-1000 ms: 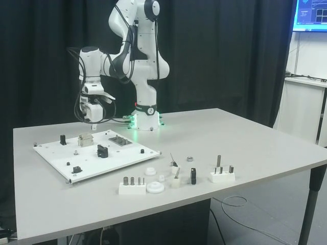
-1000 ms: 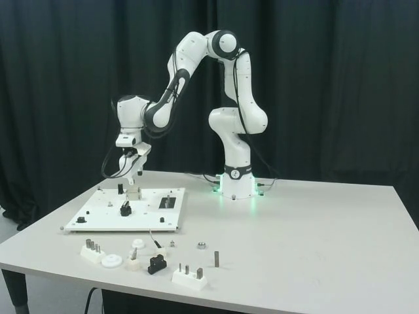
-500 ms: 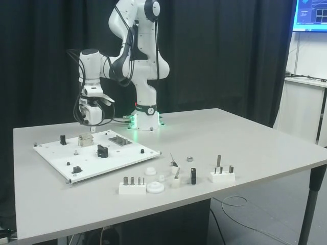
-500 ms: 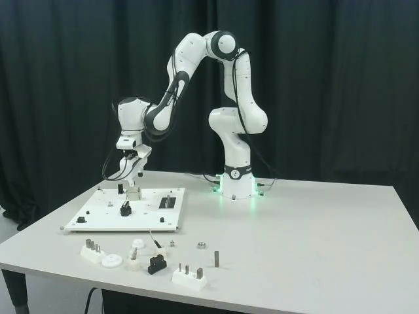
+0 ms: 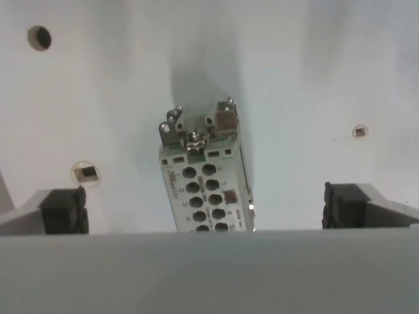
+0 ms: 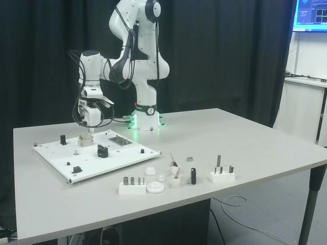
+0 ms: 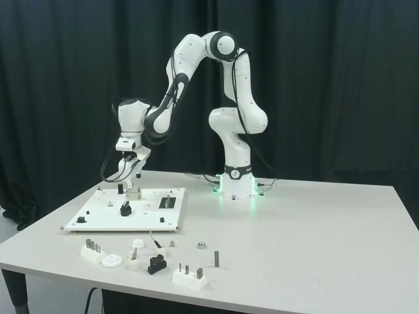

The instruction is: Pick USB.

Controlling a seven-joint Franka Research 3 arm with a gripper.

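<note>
At the left end of the grey desk lies a white board carrying a few small black pieces and a grey plate. The gripper hangs just above the back of this board, pointing straight down. Its fingers are spread wide with nothing between them. Directly beneath sits a grey connector block with rows of round pin holes, upright on the board and not touched. From where I stand I cannot tell which piece is the USB. Further right, the white arm's base shows a green glow. Near the front edge lie loose parts: a white block with pins, a white gear, a black piece and another pin block.
</note>
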